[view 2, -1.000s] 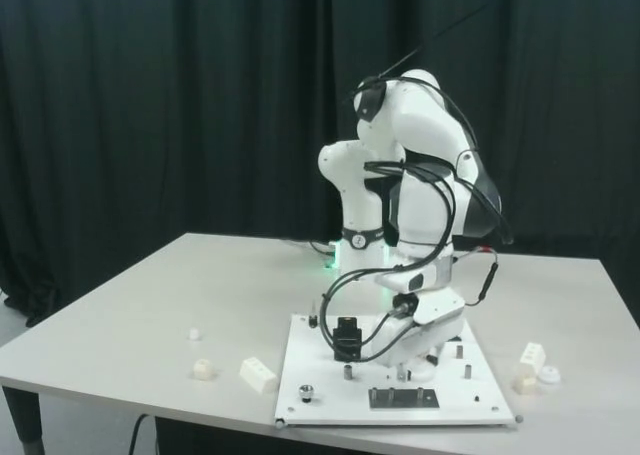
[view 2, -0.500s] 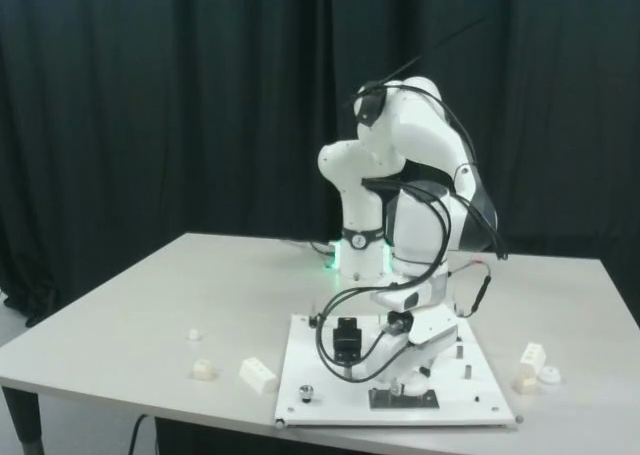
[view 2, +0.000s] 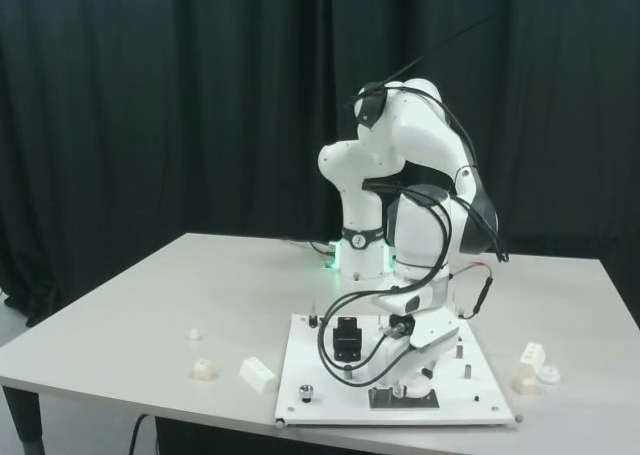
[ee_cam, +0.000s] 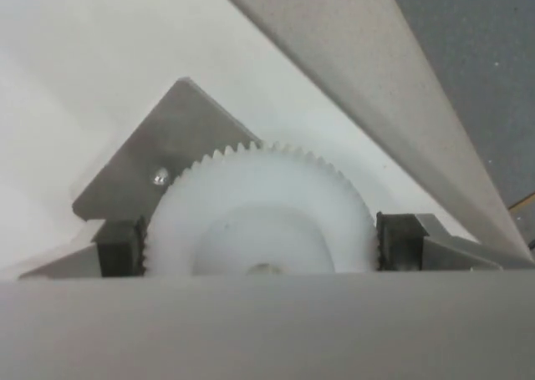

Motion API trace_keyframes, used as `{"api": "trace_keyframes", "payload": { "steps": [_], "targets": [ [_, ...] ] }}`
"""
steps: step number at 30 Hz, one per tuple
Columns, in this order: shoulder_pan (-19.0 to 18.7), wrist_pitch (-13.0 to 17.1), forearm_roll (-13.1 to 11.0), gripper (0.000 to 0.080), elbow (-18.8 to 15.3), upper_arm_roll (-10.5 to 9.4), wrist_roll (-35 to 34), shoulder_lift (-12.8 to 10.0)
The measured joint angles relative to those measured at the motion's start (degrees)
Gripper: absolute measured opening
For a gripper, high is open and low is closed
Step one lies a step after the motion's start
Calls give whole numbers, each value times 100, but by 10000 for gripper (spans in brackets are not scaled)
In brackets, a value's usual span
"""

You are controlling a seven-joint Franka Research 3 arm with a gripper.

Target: Insert large gear.

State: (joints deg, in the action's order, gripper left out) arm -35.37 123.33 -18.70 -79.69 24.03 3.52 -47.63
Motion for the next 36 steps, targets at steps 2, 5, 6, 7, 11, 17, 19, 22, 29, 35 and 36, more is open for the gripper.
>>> {"api": "trace_keyframes", "payload": {
  "steps": [2, 5, 6, 7, 11, 17, 19, 22, 29, 35, 36],
  "targets": [
    [0, 0, -19, 596, -12, -3, -11, 0],
    [0, 3, -76, 596, -40, -13, -23, 0],
    [0, 9, -101, 596, -52, -17, -23, 0],
    [0, 19, -121, 596, -66, -22, -23, 0],
    [-6, 107, -152, 596, -132, -47, -23, 0],
    [-37, 203, -173, 596, -198, -61, -24, 7],
    [-46, 214, -173, 596, -207, -61, -24, 12],
    [-58, 216, -173, 596, -220, -62, -34, 21],
    [-74, 216, -173, 596, -281, -61, -50, 60],
    [-86, 216, -173, 596, -325, -61, -57, 84],
    [-89, 216, -173, 596, -330, -61, -59, 87]
  ]
}}
